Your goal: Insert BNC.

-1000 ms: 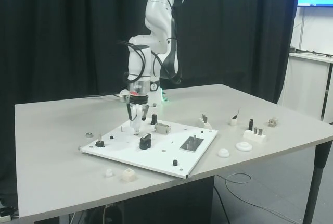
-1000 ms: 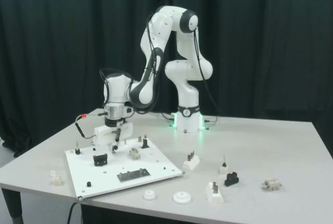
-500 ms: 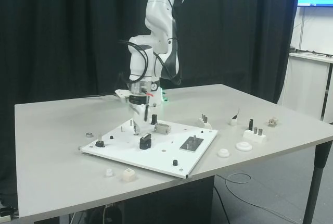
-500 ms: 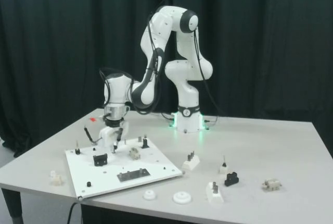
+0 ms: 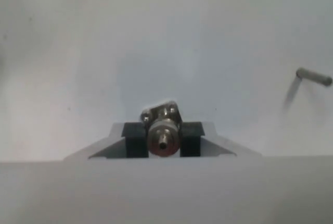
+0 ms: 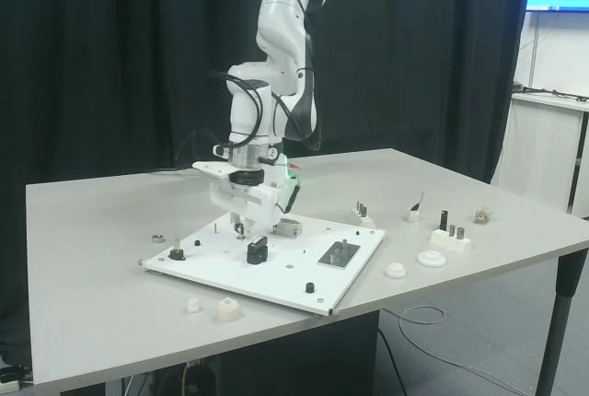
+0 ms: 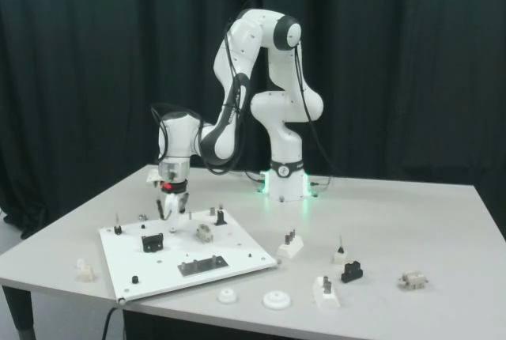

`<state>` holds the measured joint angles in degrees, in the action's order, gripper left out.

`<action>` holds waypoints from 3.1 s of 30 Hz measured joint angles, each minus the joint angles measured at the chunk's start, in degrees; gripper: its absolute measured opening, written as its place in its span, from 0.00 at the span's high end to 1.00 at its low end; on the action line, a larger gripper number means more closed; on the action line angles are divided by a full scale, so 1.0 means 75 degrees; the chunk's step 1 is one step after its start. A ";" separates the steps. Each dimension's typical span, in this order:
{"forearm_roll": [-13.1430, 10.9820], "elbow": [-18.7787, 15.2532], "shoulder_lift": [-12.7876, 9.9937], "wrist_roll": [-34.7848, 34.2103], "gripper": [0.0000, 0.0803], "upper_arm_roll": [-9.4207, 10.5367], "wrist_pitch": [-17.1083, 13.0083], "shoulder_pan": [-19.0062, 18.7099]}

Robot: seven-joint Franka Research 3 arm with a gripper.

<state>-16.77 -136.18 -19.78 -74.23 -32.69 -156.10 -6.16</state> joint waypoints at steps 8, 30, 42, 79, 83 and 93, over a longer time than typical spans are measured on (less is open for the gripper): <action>0.0000 -0.0019 0.0022 0.1337 0.84 -0.0009 0.0000 0.0000; -0.0001 -0.0200 0.0180 0.3780 0.84 -0.0037 -0.0178 0.0001; -0.0004 -0.0243 0.0189 0.4961 0.84 0.0002 -0.0289 -0.0039; -0.0020 -0.0239 0.0107 0.6887 0.84 -0.0011 -0.0340 -0.0012; -0.0094 -0.0238 0.0105 0.7111 0.84 -0.0012 -0.0334 -0.0009; -0.0134 -0.0235 0.0116 0.7580 0.84 -0.0026 -0.0301 -0.0008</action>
<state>-17.78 -137.94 -18.91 -17.38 -32.89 -158.36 -6.22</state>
